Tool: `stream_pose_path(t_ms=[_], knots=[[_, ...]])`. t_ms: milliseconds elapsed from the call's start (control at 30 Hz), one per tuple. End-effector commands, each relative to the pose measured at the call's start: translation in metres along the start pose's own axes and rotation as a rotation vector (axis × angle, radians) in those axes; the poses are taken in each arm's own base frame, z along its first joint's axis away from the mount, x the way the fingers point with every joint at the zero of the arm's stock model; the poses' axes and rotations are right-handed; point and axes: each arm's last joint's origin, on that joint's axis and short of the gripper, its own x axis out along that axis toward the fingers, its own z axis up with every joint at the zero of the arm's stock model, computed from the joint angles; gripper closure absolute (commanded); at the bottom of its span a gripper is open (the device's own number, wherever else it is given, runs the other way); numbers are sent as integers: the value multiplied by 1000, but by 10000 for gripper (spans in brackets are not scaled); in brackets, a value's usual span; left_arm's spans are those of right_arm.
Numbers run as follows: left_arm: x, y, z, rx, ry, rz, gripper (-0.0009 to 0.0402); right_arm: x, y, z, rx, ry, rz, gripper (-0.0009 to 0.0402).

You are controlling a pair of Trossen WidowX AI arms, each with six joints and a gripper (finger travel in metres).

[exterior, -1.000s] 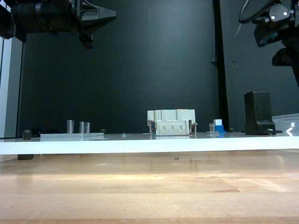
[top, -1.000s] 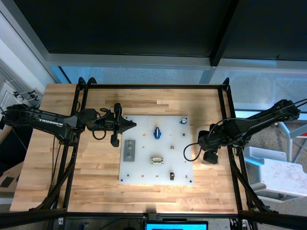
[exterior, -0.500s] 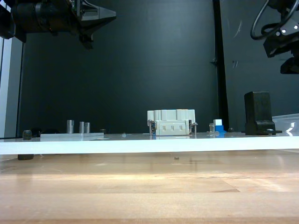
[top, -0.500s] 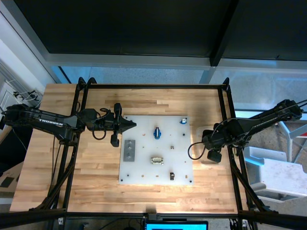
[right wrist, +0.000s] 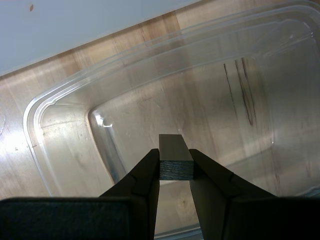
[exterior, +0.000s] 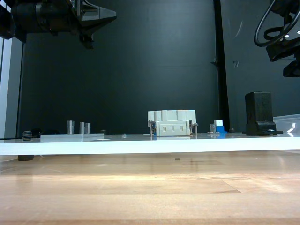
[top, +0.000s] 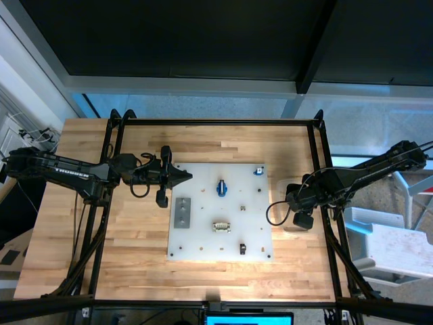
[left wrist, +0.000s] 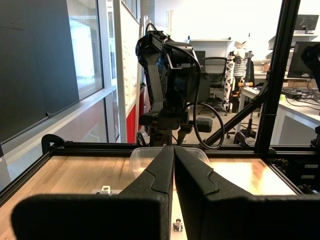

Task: Pick the 16mm bar from the taskboard and place it in the container

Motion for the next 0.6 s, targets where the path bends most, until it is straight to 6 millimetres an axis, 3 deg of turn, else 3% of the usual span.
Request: stream_pose_path(t_ms=[33, 200, 600], knots=[[0, 0, 0, 0, 0, 0, 393, 0, 0, 0, 1, -2, 0, 368], [0, 0, 0, 0, 0, 0, 393, 0, 0, 1, 2, -4, 2, 352], [0, 0, 0, 0, 0, 0, 393, 0, 1, 1, 2, -10, 7, 251]])
